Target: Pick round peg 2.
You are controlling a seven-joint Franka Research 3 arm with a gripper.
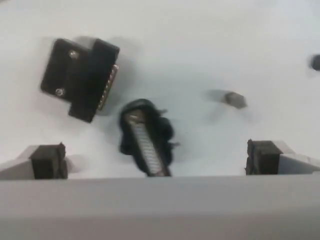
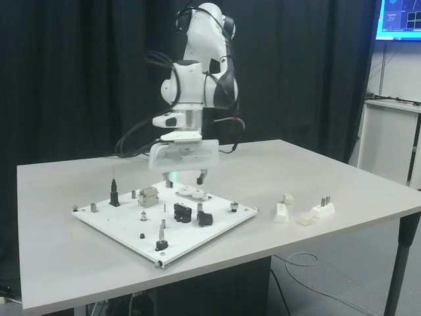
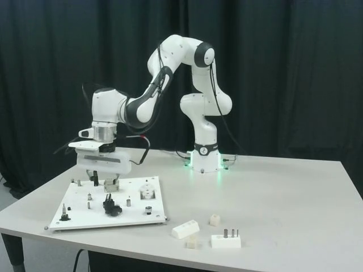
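Observation:
My gripper (image 1: 155, 159) hangs open above the white board (image 2: 217, 220), its two black fingertips (image 1: 48, 161) far apart with nothing between them. Below it in the wrist view lie two black connectors (image 1: 82, 77) (image 1: 146, 139) and a small grey peg (image 1: 235, 100) standing alone on the board. In the first room view the gripper (image 2: 186, 176) hovers over the board's rear half, above several small upright pegs (image 2: 162, 227). The second room view shows the gripper (image 3: 106, 177) just over the board (image 3: 136, 218). Which of the pegs is round peg 2 I cannot tell.
White blocks (image 2: 281, 212) (image 2: 323, 209) lie on the grey table (image 2: 316, 171) to the right of the board; one (image 3: 226, 241) carries two short pins. The arm's base (image 3: 205, 158) stands behind the board. A black curtain closes off the back.

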